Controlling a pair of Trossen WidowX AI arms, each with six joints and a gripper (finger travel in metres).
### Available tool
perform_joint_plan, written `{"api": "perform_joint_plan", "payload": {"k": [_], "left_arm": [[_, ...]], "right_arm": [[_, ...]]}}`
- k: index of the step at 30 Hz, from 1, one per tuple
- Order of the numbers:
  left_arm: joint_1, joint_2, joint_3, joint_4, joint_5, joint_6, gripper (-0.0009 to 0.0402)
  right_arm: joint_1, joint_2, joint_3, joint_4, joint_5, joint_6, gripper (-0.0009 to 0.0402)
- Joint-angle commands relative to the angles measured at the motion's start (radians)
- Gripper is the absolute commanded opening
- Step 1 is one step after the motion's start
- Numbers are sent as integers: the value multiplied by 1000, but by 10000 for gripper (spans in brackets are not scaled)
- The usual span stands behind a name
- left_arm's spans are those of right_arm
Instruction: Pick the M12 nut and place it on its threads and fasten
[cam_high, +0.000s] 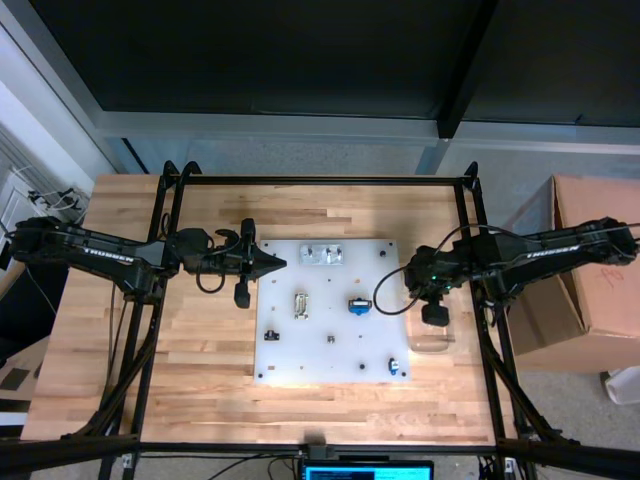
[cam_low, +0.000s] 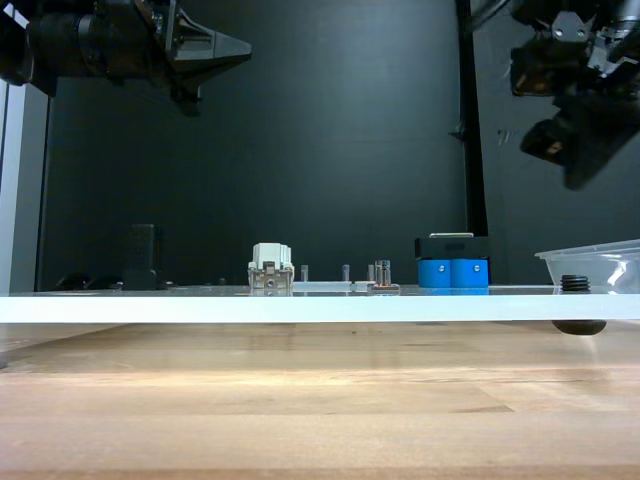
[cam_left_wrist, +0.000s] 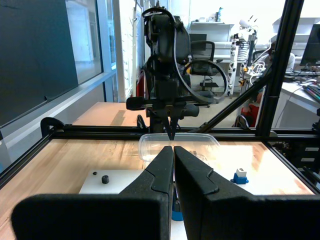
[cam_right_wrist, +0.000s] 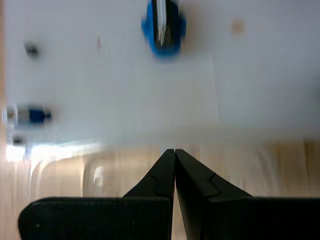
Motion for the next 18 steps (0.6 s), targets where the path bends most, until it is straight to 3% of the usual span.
{"api": "perform_joint_plan", "payload": {"k": [1,6,10,18], "left_arm": [[0,0,0,0,0,0,0],[0,0,0,0,0,0,0],[0,0,0,0,0,0,0],[0,0,0,0,0,0,0]], "right_arm": [[22,55,59,-145,-1,14,0],[51,148,135,-331,-2,91,1],[55,159,151,-343,-2,139,10],[135,159,150,-328,24,174,87]]}}
